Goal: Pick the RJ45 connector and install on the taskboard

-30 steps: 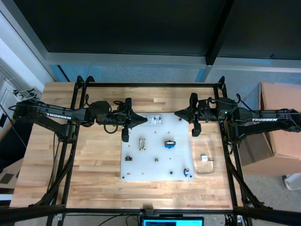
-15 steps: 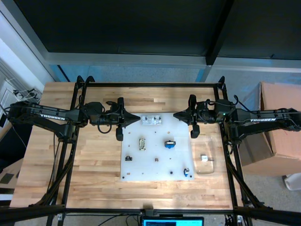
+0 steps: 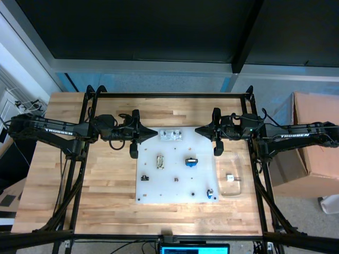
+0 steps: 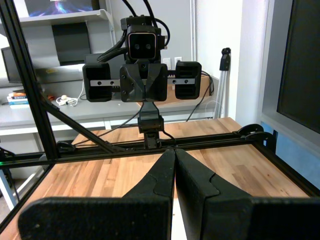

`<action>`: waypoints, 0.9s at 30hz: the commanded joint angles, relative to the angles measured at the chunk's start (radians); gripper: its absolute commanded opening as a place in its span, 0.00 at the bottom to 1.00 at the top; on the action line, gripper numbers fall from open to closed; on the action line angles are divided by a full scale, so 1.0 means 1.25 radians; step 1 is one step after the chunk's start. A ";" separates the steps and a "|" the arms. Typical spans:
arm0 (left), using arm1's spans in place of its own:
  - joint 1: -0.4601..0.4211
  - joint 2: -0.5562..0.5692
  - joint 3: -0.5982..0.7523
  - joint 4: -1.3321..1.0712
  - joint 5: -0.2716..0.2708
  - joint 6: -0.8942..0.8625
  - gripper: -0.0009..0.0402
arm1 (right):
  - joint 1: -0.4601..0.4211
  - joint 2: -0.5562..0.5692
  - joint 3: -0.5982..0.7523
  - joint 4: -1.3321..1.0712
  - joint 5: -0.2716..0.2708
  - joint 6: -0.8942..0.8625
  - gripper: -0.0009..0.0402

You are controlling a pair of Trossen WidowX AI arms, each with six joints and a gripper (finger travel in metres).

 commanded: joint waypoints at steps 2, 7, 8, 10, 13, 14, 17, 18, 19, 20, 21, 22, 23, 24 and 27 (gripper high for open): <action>0.000 0.000 0.000 0.004 0.001 -0.002 0.02 | 0.000 0.000 0.000 0.000 -0.001 -0.001 0.02; 0.000 0.000 0.000 0.004 -0.005 -0.002 0.02 | 0.000 0.000 0.000 0.000 -0.001 0.005 0.02; 0.000 0.000 0.000 0.004 -0.008 -0.002 0.02 | 0.000 0.000 0.000 0.000 -0.001 0.005 0.02; 0.000 0.000 0.000 0.003 -0.008 -0.002 0.02 | 0.000 0.000 0.000 -0.001 0.000 0.005 0.02; 0.000 0.000 0.000 0.003 -0.008 -0.002 0.02 | 0.000 0.000 0.000 -0.001 0.000 0.005 0.02; 0.000 0.000 0.000 0.003 -0.008 -0.002 0.02 | 0.000 0.000 0.000 -0.001 0.001 0.005 0.02; 0.000 0.000 0.000 0.003 -0.008 -0.002 0.02 | 0.000 0.000 0.000 -0.002 0.000 0.005 0.02; 0.000 0.000 0.000 0.003 -0.008 -0.002 0.02 | 0.000 0.000 0.000 -0.002 0.001 0.005 0.02; 0.000 0.000 0.000 0.003 -0.008 -0.002 0.02 | 0.000 0.000 0.000 -0.004 0.000 0.005 0.02; 0.000 0.000 0.000 0.003 -0.008 -0.002 0.02 | 0.000 0.000 0.000 -0.007 0.001 0.005 0.02; 0.000 0.000 0.000 0.003 -0.008 -0.002 0.02 | 0.000 0.000 0.000 -0.012 0.000 0.005 0.02; 0.000 0.000 0.000 0.003 -0.008 -0.002 0.02 | 0.000 0.000 0.000 -0.017 0.000 0.005 0.02; 0.000 0.000 0.000 0.003 -0.008 -0.002 0.02 | 0.000 0.000 0.000 -0.022 0.000 0.005 0.02; 0.000 0.000 0.000 0.003 -0.008 -0.002 0.02 | 0.000 0.000 0.000 -0.025 0.000 0.005 0.02; 0.000 0.000 0.000 0.003 -0.008 -0.002 0.02 | 0.000 0.000 0.000 -0.025 0.000 0.005 0.02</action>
